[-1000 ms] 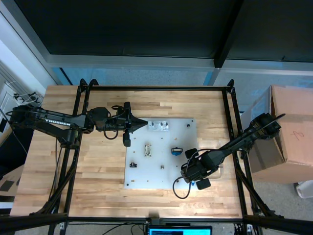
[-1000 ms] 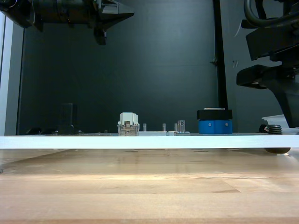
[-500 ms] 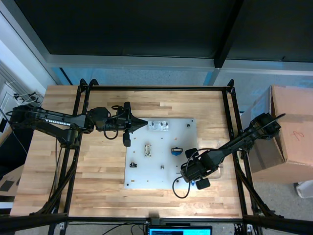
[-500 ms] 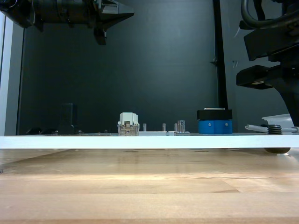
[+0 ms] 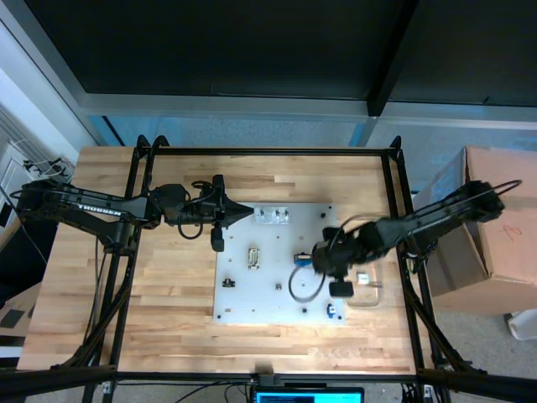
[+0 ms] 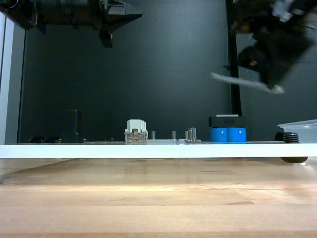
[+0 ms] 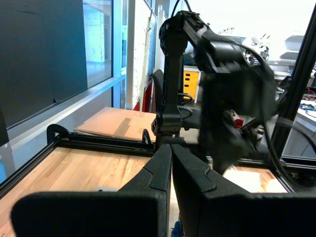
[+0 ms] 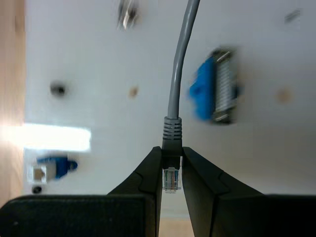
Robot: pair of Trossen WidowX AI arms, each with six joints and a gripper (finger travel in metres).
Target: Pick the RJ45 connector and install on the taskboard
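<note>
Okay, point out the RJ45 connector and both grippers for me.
RJ45 connector (image 8: pixel 171 178): right wrist view, on its clear plug body, held above the board (image 8: pixel 89 44).
right gripper (image 8: pixel 171 149): right wrist view, between fingertips shut on the connector.
left gripper (image 5: pixel 248 211): high view, shut fingertips, raised over the board's far left corner.

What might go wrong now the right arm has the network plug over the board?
The right gripper, shut on the plug, hangs above the board. Its grey cable trails in a loop over it and might catch on the blue connector. The plug is pinched only at the gripper's tip, so it may tilt on contact. The left gripper, shut, hovers over the board's far left corner.
</note>
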